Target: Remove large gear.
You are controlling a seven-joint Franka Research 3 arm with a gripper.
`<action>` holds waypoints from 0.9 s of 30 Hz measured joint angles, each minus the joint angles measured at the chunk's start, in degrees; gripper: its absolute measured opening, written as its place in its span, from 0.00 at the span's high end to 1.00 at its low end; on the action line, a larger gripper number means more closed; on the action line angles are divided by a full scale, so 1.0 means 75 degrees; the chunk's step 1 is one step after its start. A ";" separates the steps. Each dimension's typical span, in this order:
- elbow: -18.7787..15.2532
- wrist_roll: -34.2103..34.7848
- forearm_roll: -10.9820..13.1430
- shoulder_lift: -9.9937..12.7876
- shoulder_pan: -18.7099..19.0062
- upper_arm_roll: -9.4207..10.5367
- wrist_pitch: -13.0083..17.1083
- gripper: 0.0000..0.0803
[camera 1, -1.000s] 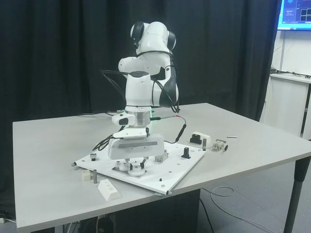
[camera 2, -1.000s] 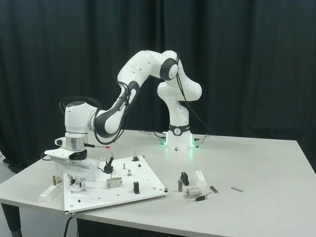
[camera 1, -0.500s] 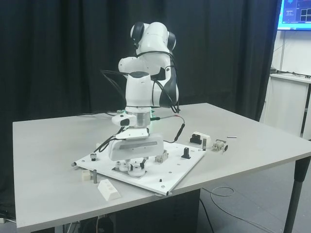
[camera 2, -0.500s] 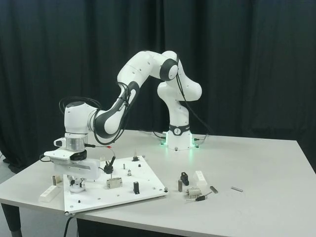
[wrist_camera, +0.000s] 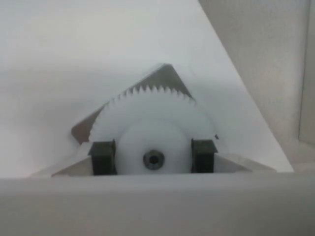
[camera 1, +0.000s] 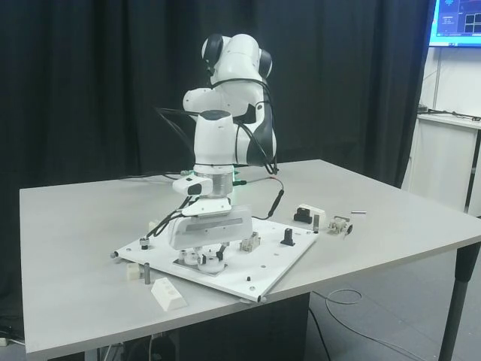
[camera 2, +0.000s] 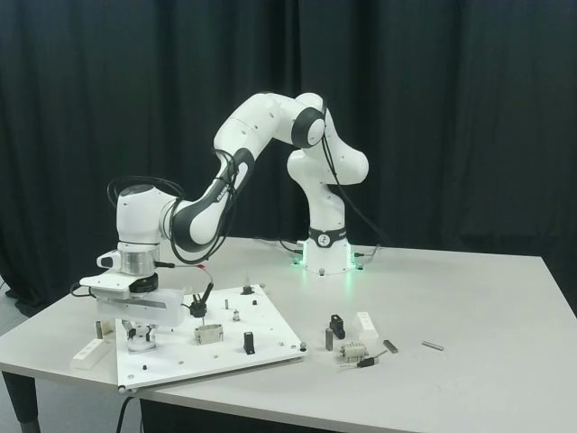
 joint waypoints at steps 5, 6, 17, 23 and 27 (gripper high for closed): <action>0.0026 0.0369 0.0000 0.0011 -0.0003 -0.0005 -0.0035 0.59; 0.0030 0.0429 0.0000 0.0013 -0.0003 -0.0006 -0.0040 0.59; 0.0097 0.0447 -0.0016 0.0044 -0.0009 -0.0011 -0.0123 0.59; 0.0121 -0.0178 -0.0033 0.0053 -0.0009 -0.0011 -0.0148 0.59; 0.0125 -0.0267 -0.0034 0.0054 -0.0009 -0.0012 -0.0150 0.59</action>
